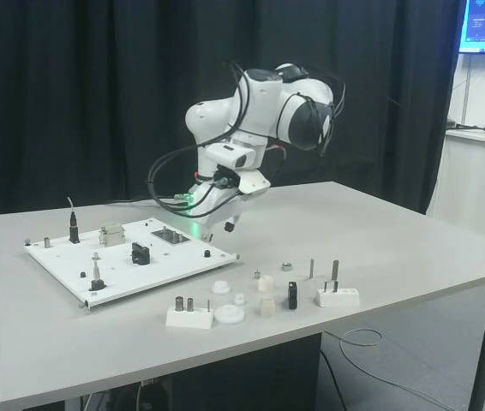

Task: Pick round peg 3.

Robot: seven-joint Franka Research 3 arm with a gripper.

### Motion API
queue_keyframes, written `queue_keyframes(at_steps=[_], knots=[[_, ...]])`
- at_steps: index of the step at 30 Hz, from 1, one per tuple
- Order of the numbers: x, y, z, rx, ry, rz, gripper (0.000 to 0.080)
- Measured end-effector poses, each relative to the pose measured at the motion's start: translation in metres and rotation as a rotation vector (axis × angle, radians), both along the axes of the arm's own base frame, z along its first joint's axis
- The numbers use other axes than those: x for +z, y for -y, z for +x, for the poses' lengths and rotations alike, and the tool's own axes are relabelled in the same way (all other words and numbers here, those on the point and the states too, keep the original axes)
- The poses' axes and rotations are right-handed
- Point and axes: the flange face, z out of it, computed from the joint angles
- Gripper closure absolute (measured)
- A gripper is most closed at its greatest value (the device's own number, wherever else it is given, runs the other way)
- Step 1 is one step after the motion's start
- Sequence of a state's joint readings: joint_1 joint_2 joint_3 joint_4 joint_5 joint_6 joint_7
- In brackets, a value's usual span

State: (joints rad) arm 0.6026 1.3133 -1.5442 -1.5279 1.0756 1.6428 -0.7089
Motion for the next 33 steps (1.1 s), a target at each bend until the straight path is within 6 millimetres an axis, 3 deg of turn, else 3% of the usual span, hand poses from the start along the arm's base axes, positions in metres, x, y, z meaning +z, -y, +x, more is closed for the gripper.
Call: queue_keyframes(at_steps=[20, 33], knots=[[-0.024, 0.024, -0.003, 0.016, 0.014, 0.008, 0.0003], [-0.042, 0.052, 0.001, 0.082, 0.044, -0.014, 0.0003]])
